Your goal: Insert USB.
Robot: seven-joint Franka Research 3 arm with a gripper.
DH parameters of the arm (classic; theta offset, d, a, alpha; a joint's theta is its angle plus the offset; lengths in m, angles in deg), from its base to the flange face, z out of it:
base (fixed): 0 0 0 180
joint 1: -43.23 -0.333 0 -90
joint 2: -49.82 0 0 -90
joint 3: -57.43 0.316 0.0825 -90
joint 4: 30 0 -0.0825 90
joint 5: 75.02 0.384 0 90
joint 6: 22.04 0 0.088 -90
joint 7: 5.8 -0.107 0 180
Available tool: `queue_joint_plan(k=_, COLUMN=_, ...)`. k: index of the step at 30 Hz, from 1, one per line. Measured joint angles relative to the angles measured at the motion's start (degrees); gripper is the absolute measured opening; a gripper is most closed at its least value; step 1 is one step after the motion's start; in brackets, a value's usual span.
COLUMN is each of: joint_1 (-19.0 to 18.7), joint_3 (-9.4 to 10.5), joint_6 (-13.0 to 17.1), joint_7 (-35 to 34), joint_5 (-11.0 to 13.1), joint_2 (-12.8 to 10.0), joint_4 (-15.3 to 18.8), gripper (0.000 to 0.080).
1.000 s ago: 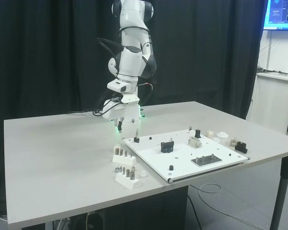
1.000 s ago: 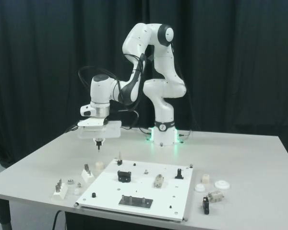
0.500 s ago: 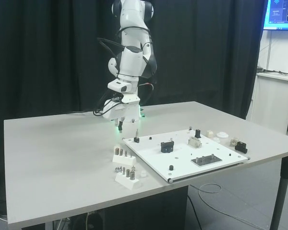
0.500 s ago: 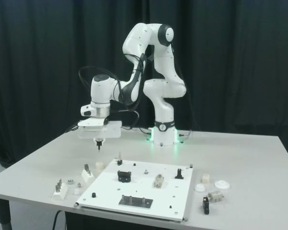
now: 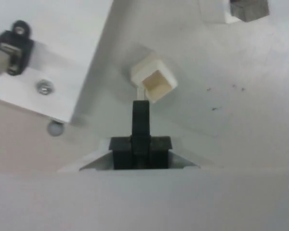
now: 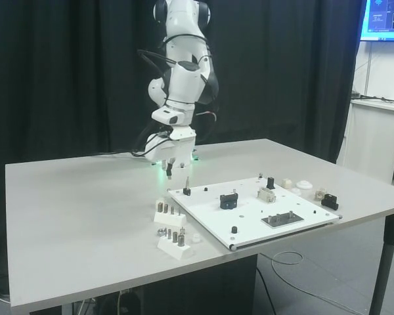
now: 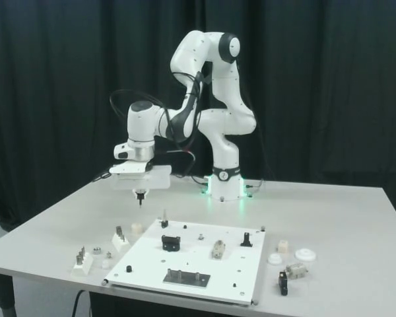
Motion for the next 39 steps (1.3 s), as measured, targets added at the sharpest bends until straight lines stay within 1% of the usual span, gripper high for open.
queue_joint_plan(k=8, joint_1=-3.4, joint_3=0.35, joint_6=-4.9, joint_7=-6.5, joint_5=-0.2, joint_2=1.6, joint_4=-0.9, gripper=0.0070)
queue_joint_plan(k=12, joint_1=-5.4, joint_3=0.80, joint_6=-7.2, joint_7=-10.3, joint_5=-1.1, joint_2=2.4, joint_4=-1.4, gripper=0.0070)
queue_joint_plan(k=17, joint_1=-7.4, joint_3=2.08, joint_6=-10.1, joint_7=-14.9, joint_5=-2.1, joint_2=3.1, joint_4=-2.1, gripper=0.0070)
queue_joint_plan(k=21, joint_1=-8.5, joint_3=3.50, joint_6=-12.1, joint_7=-18.3, joint_5=-2.3, joint_2=3.4, joint_4=-2.6, gripper=0.0070)
queue_joint_plan(k=26, joint_1=-9.2, joint_3=5.78, joint_6=-14.2, joint_7=-22.6, joint_5=-2.3, joint_2=3.5, joint_4=-3.2, gripper=0.0070)
queue_joint_plan(k=34, joint_1=-9.8, joint_3=9.93, joint_6=-17.0, joint_7=-28.6, joint_5=-2.2, joint_2=3.5, joint_4=-4.1, gripper=0.0070)
queue_joint_plan(k=39, joint_1=-9.8, joint_3=12.78, joint_6=-18.6, joint_7=-32.6, joint_5=-1.6, joint_2=3.5, joint_4=-4.8, gripper=0.0070)
